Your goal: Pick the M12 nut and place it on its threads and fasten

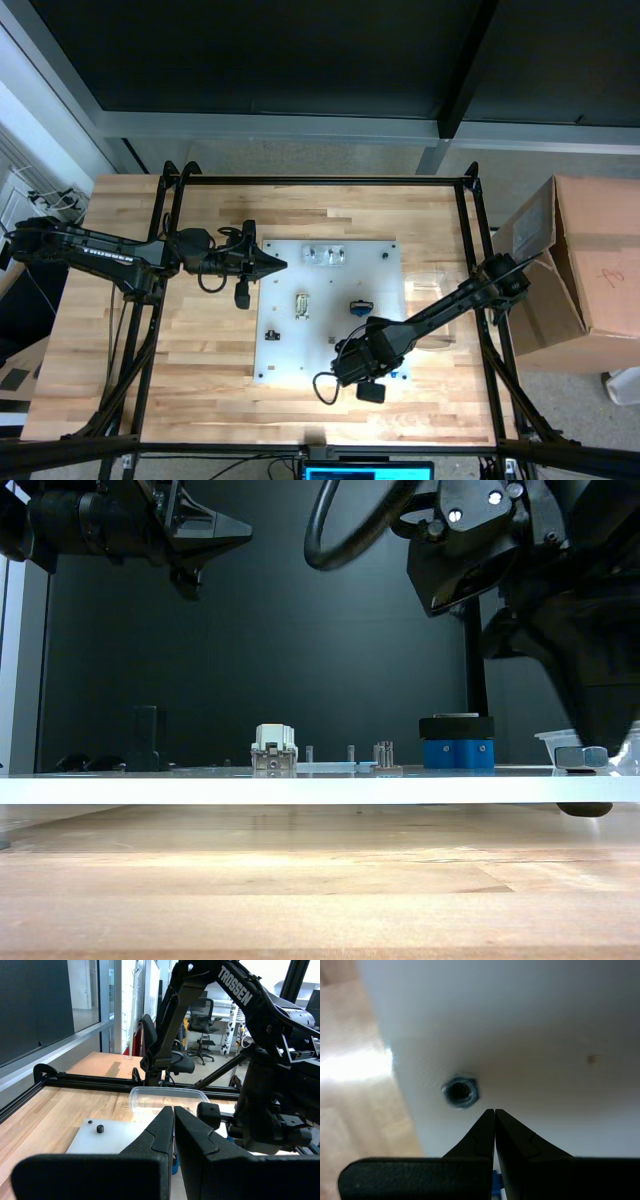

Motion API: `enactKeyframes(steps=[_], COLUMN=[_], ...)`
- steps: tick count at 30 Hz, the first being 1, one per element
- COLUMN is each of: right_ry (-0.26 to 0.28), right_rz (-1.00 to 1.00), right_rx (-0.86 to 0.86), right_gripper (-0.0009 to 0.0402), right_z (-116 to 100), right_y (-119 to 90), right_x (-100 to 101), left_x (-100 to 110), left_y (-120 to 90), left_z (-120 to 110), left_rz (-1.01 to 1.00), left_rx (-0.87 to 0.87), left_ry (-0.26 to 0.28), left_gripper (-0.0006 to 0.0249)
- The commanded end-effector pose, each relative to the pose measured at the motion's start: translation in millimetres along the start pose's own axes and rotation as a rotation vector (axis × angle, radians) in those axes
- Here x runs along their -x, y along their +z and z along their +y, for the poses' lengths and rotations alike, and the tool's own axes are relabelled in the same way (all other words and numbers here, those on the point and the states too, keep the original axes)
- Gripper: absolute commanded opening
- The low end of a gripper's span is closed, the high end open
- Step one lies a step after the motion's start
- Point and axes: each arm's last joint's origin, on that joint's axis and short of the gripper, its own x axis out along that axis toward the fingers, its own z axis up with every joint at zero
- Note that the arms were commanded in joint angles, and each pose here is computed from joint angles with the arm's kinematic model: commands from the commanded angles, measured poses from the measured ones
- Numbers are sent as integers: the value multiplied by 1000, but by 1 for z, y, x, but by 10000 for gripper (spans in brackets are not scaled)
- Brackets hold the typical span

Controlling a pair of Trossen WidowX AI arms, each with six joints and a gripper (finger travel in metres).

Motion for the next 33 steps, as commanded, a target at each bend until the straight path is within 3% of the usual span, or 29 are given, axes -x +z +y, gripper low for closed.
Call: enactKeyframes(steps=[1,11,13,16,17,26,30,33], right_ry=[-33,-16,37,160,163,-5,-41,-34], right_rz=[-38,-75,-28,87,97,-8,-56,-88], right_rx=[-21,-25,-11,34,36,-16,-44,-48], right_gripper=[0,0,0,0,0,0,0,0], right_z=[-1,1,2,5,5,-1,-2,0], right_y=[1,2,0,-4,-5,-4,-2,1], right_x=[2,-4,-4,-3,-2,0,1,-1], left_x=[0,0,0,0,0,0,0,0], left_y=[0,0,0,0,0,0,0,0], left_z=[0,0,0,0,0,0,0,0], left_rz=[-1,0,-1,0,0,-1,-1,-1], left_rx=[0,0,0,0,0,0,0,0], left_ry=[0,0,0,0,0,0,0,0], left_gripper=[0,0,0,0,0,0,0,0])
